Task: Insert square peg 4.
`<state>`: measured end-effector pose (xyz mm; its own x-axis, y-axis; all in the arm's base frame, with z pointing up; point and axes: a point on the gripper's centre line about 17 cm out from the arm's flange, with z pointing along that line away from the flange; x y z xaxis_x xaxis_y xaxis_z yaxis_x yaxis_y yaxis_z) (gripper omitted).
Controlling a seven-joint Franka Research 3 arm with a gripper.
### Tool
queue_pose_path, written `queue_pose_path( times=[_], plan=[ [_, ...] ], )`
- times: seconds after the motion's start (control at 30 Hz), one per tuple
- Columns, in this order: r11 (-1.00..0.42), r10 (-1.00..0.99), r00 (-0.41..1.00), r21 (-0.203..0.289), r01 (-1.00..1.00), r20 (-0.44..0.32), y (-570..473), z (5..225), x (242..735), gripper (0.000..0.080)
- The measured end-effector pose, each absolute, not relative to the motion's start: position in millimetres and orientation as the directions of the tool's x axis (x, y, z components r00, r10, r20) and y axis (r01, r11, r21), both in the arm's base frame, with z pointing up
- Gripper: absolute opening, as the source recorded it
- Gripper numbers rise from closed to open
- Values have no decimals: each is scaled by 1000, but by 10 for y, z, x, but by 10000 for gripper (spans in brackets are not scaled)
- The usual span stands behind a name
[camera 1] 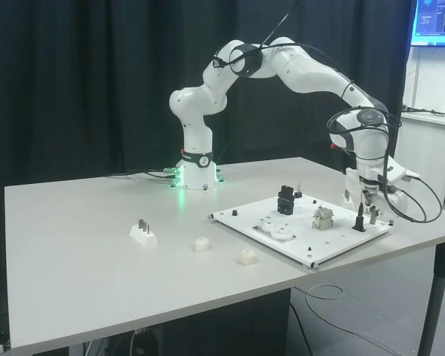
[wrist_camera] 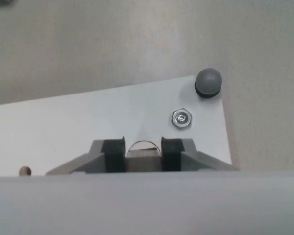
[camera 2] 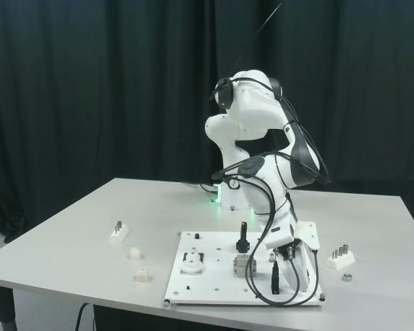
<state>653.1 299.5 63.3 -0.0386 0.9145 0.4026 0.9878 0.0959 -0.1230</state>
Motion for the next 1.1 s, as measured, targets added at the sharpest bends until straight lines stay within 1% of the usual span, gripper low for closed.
queue_pose_path(
  times=[0.37, 0.73, 0.97, 1.0, 1.1],
  plan=[
    [105, 914, -47, -121, 987, 403, 3000, 636, 6524, 150],
    [156, 909, -102, -102, 983, 404, 3011, 628, 6510, 150],
    [163, 908, -110, -99, 982, 404, 3018, 626, 6505, 150],
    [163, 908, -110, -99, 982, 404, 3020, 626, 6504, 343],
    [164, 908, -111, -98, 982, 404, 3023, 631, 6505, 343]
  ],
)
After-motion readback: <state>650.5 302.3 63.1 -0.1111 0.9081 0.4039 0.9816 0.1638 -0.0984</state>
